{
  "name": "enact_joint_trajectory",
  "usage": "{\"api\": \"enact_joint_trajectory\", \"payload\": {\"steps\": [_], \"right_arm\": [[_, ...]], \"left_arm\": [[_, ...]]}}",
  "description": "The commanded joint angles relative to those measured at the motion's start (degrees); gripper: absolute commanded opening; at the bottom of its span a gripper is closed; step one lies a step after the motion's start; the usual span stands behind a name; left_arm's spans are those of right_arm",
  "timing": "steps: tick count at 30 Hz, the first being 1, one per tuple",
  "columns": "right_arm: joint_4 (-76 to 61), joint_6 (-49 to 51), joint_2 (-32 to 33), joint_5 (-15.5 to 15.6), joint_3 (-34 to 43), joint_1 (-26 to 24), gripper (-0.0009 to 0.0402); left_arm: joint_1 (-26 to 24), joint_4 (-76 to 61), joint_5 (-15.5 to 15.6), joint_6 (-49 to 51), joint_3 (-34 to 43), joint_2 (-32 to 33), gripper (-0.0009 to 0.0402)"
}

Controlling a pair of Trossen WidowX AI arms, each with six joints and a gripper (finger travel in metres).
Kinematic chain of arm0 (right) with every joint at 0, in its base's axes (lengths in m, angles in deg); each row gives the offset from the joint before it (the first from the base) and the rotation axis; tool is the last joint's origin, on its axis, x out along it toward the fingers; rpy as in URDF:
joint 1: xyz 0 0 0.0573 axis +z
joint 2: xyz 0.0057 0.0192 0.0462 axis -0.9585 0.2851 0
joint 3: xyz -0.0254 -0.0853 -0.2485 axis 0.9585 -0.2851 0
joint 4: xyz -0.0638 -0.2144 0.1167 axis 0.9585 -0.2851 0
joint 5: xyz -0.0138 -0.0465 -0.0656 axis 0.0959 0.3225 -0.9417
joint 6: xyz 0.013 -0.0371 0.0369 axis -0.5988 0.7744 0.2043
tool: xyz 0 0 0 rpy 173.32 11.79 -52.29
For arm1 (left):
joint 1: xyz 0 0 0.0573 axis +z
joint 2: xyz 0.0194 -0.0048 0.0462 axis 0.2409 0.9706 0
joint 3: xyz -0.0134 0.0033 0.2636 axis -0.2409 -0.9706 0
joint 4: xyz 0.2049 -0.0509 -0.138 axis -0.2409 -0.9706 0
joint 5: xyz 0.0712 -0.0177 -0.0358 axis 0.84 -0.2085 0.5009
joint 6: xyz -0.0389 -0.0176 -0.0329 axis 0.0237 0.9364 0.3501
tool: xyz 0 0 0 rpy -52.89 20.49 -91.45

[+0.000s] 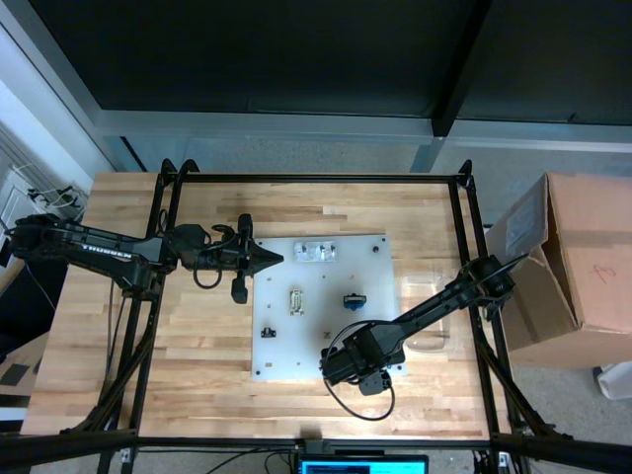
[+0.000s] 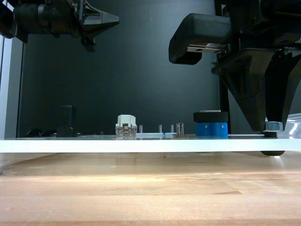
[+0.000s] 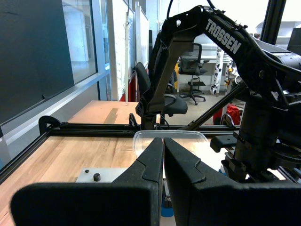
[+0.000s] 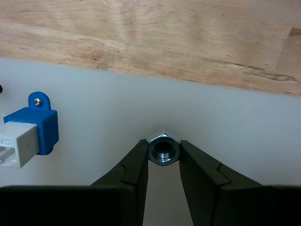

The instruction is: Pick the M12 nut and place it on its threads and fasten

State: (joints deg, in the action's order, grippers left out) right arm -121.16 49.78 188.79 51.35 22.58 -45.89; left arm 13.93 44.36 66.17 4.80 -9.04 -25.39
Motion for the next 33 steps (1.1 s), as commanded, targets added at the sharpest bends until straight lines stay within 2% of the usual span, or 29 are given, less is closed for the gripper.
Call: {"api": "enact_joint_trajectory", "payload": {"steps": [1,7,15,25,33], "right_arm": [[0.4,-1.9,0.2,0.1,-0.2,-0.2,0.0016],[0.5,-7.3,0.2,2.8,-0.2,-0.4,0.0016],[0.5,-16.2,0.2,2.8,-0.2,-0.4,0.0016],[0.9,-33.1,0.2,2.8,-0.5,-0.5,0.0016],[2.4,-36.3,0.1,2.9,-1.2,-0.5,0.0016]], "left_arm": [[0.0,0.0,0.0,0.0,0.0,0.0,0.0],[0.0,0.0,0.0,0.0,0.0,0.0,0.0],[0.0,0.0,0.0,0.0,0.0,0.0,0.0],[0.0,0.0,0.0,0.0,0.0,0.0,0.0],[0.0,0.0,0.0,0.0,0.0,0.0,0.0]]}}
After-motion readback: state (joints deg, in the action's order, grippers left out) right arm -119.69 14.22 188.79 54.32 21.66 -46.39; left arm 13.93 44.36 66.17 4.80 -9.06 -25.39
